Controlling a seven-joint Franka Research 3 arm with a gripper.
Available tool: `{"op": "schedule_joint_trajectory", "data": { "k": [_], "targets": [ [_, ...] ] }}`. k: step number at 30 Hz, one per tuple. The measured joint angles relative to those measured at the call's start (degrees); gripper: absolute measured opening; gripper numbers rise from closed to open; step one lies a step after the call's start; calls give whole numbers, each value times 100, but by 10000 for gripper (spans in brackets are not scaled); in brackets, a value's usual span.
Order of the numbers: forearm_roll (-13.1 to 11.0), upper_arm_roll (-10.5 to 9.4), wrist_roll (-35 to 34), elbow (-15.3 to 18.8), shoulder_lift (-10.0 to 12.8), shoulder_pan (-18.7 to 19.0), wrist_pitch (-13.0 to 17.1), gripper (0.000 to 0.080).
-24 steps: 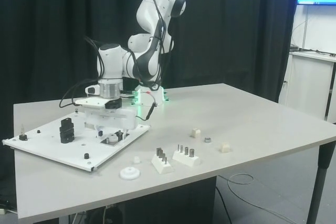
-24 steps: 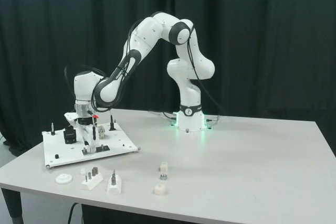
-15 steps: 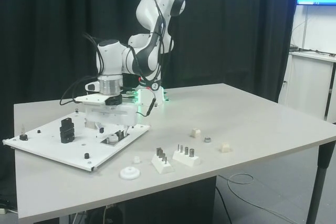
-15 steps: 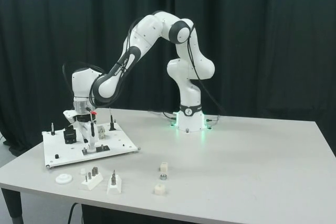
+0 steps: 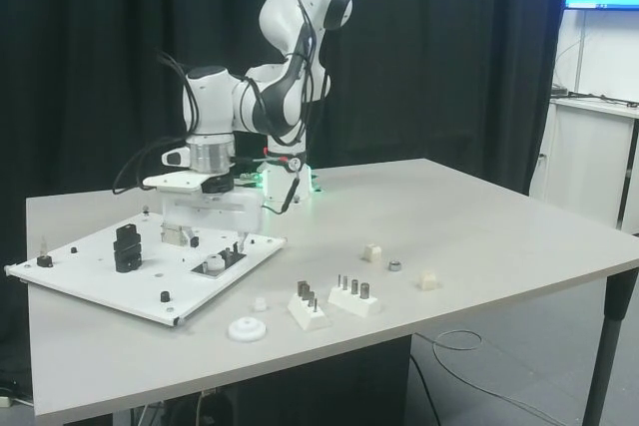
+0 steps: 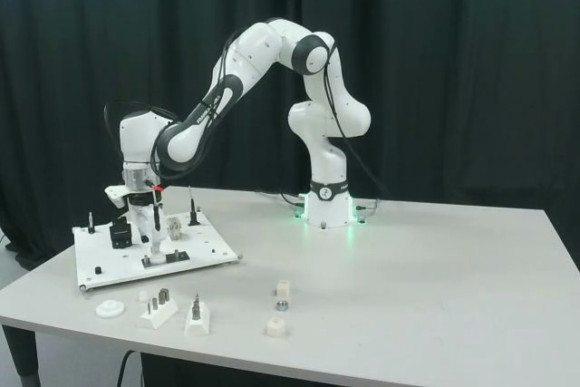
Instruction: Pick small gear.
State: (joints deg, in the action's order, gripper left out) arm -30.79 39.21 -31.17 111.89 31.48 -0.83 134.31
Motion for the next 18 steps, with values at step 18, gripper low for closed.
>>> {"op": "schedule_joint_trajectory", "data": {
  "k": [18],
  "targets": [
    [416,-74,321,-405,48,60,0,800]
  ]
}}
